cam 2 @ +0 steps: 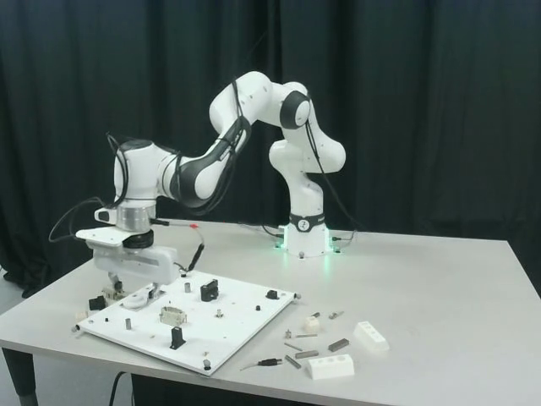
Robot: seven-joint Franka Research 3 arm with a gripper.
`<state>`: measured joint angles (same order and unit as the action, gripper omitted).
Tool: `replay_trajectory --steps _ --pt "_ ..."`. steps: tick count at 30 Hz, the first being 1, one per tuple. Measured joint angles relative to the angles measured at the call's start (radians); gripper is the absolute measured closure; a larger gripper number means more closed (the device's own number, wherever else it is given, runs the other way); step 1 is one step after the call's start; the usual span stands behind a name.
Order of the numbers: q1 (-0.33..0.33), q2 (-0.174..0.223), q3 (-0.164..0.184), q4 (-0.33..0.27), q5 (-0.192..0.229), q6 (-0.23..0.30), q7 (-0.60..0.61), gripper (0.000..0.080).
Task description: Remove round peg 3.
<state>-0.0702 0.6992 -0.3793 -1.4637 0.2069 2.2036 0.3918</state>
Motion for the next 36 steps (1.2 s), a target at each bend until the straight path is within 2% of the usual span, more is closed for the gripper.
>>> replay_trajectory --steps 6,11,24,36 --pt "-0.019 0.036 0.000 0.001 0.043 0.054 -0.025 0.0003" --pt "-0.032 0.063 0.000 0.005 0.068 0.076 -0.031 0.0003" --pt "-0.059 0.116 0.000 0.029 0.108 0.083 -0.081 0.0003" --pt "-0.073 0.148 0.000 0.035 0.140 0.084 -0.128 0.0003"
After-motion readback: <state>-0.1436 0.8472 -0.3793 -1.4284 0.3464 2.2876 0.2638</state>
